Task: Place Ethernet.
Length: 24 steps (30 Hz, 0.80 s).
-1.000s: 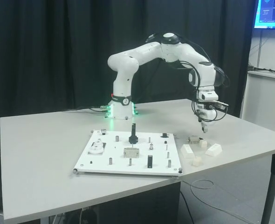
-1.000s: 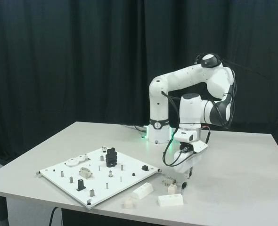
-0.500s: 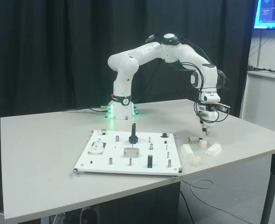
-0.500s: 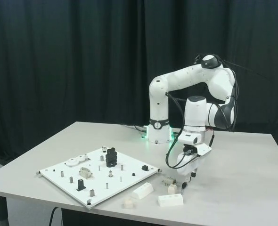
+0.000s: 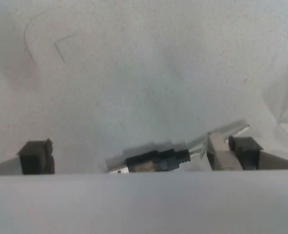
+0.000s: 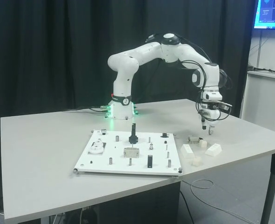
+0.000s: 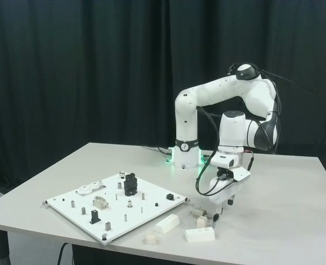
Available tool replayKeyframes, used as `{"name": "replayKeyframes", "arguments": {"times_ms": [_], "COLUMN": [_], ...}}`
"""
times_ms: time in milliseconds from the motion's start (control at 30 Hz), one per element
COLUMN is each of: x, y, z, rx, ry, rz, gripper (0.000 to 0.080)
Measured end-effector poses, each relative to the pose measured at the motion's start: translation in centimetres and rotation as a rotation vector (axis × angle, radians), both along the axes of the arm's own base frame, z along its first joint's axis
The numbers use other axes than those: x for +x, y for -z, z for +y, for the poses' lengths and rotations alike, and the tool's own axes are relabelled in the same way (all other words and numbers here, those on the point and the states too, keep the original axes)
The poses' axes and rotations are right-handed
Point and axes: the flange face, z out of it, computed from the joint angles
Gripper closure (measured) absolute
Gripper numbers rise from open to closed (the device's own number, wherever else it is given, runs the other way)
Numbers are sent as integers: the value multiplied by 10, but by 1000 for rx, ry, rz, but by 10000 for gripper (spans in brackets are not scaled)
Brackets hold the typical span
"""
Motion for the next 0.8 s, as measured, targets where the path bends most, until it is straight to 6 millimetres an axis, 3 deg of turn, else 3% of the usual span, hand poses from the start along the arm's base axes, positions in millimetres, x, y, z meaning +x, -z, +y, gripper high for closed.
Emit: {"name": "replayKeyframes", "arguments": {"times_ms": [800], "x": [2], "y": [-6], "z": [1], "rx": [-24], "ry": [-6], "rz": [-3], "gripper": [3]}}
